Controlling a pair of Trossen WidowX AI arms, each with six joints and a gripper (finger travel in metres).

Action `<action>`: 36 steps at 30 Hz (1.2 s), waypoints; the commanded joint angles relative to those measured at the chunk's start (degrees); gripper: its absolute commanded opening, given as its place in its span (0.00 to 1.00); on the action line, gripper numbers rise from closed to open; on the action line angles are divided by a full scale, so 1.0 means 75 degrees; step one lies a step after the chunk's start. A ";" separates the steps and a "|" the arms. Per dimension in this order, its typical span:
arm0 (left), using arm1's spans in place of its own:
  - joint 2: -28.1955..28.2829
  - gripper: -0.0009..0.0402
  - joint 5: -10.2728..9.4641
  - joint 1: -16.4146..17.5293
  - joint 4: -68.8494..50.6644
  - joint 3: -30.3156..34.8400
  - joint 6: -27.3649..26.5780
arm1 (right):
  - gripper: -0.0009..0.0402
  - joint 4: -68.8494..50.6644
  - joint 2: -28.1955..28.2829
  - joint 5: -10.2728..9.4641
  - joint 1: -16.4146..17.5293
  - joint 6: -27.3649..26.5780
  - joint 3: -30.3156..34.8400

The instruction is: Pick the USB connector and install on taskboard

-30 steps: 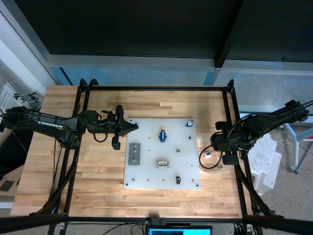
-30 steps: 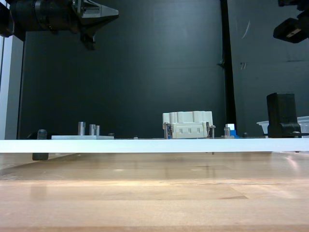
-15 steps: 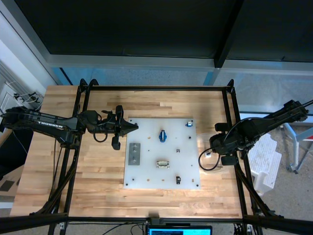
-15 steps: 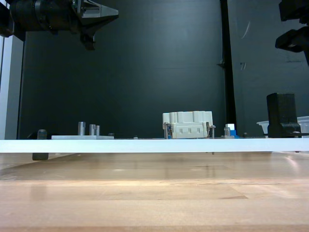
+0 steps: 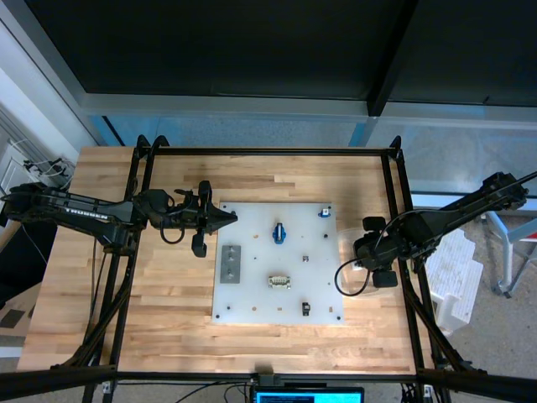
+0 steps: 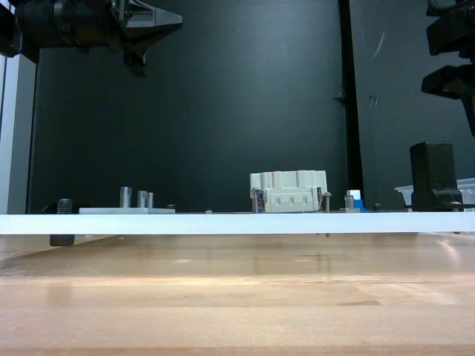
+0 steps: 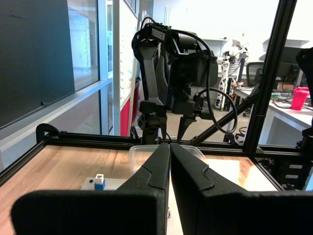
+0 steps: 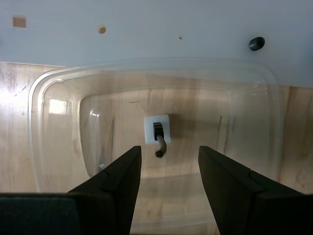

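1. The right gripper (image 8: 168, 152) is held wide open and empty above the tray (image 8: 32, 112), just beside the taskboard (image 8: 146, 19).
2. The USB connector (image 8: 159, 147) lies on the tray floor below the gap between the fingers (image 8: 117, 186). It is slightly off the gap's middle, clear of both fingers, and touches a white piece (image 8: 164, 123).
3. The step in hand is judged to be the descent for the pick; nothing is grasped yet.
4. The gap should be centred on the connector before the gripper is lowered straight down, and the tray wall should be cleared.
5. The fingers should be closed slowly on the dark plug alone. The white piece could be caught with it, or the light tray nudged.
6. The left gripper (image 7: 169, 147) is closed on nothing, raised at the board's opposite side, well apart from the connector.
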 commanded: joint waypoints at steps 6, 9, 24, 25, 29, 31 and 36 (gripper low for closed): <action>0.0003 0.02 0.0003 0.0000 0.0003 0.0000 0.0000 | 0.42 0.0493 0.0000 -0.0009 0.0023 0.0166 -0.0440; 0.0000 0.02 0.0003 0.0000 0.0003 0.0000 0.0000 | 0.42 0.0583 0.0000 -0.0006 0.0032 0.0160 -0.0580; 0.0000 0.02 0.0003 0.0003 0.0003 0.0000 0.0000 | 0.42 0.1349 0.0000 -0.0009 0.0050 0.0154 -0.1236; 0.0003 0.02 0.0003 0.0003 0.0003 0.0000 0.0000 | 0.42 0.1349 0.0000 -0.0009 0.0050 0.0154 -0.1241; 0.0000 0.02 0.0003 0.0000 0.0003 0.0000 0.0000 | 0.42 0.1358 0.0137 -0.0015 0.0050 0.0152 -0.1259; 0.0000 0.02 0.0003 0.0003 0.0003 0.0000 0.0000 | 0.42 0.1390 0.0277 -0.0020 0.0052 0.0131 -0.1259; 0.0000 0.02 0.0003 0.0000 0.0003 0.0000 0.0000 | 0.42 0.1512 0.0565 -0.0017 0.0047 0.0070 -0.1259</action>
